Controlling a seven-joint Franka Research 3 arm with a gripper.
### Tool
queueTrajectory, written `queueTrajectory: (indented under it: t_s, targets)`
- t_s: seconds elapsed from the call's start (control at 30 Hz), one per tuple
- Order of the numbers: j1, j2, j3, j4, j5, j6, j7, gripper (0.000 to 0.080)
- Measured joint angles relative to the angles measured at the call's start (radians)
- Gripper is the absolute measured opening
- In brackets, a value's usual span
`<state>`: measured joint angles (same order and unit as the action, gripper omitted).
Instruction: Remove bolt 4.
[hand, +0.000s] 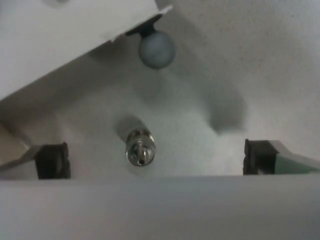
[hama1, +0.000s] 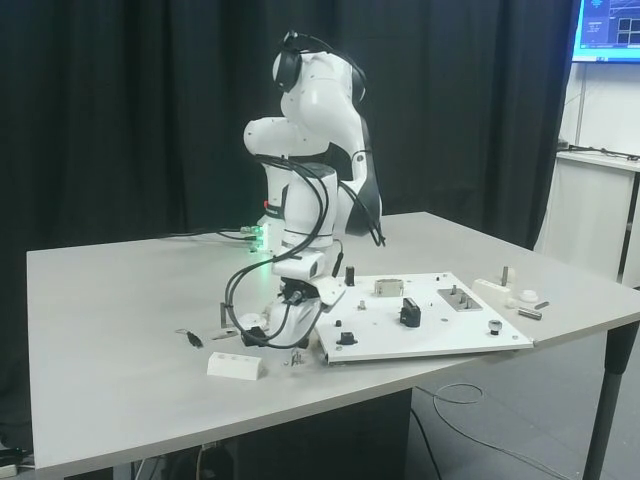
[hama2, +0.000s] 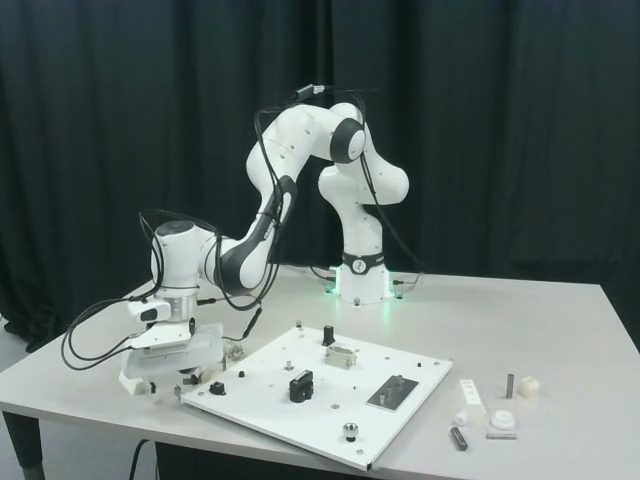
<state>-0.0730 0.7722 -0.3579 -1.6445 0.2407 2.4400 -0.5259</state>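
Metal and shiny, the bolt (hand: 140, 147) is lying on the grey tabletop (hand: 210, 65) just off the corner of the white board (hama1: 430, 335), and we are looking down on it midway between the fingertips of our hand (hand: 155, 160). We are holding the hand wide open around it, gripping nothing. We are judging it small, stiff, light and slippery, so we are planning to close squarely across its shank.
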Motion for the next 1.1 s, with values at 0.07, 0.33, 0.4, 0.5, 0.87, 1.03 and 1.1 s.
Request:
queueTrajectory:
  t_s: [0.07,0.33,0.4,0.5,0.87,1.03,1.1]
  targets:
    - [-0.002,0.000,0.000,0.007,0.000,-0.008,0.000,0.0749]
    - [-0.010,0.000,0.000,0.030,0.000,-0.039,0.000,0.0790]
    - [-0.011,0.001,0.000,0.034,0.000,-0.044,0.000,0.0798]
    - [-0.012,0.001,-0.001,0.039,0.000,-0.050,0.000,0.0798]
    - [-0.016,0.005,-0.001,0.050,0.000,-0.056,0.000,0.0800]
    - [-0.017,0.005,-0.001,0.052,0.000,-0.057,0.000,0.0800]
    - [-0.018,0.005,-0.001,0.052,0.000,-0.057,0.000,0.0800]
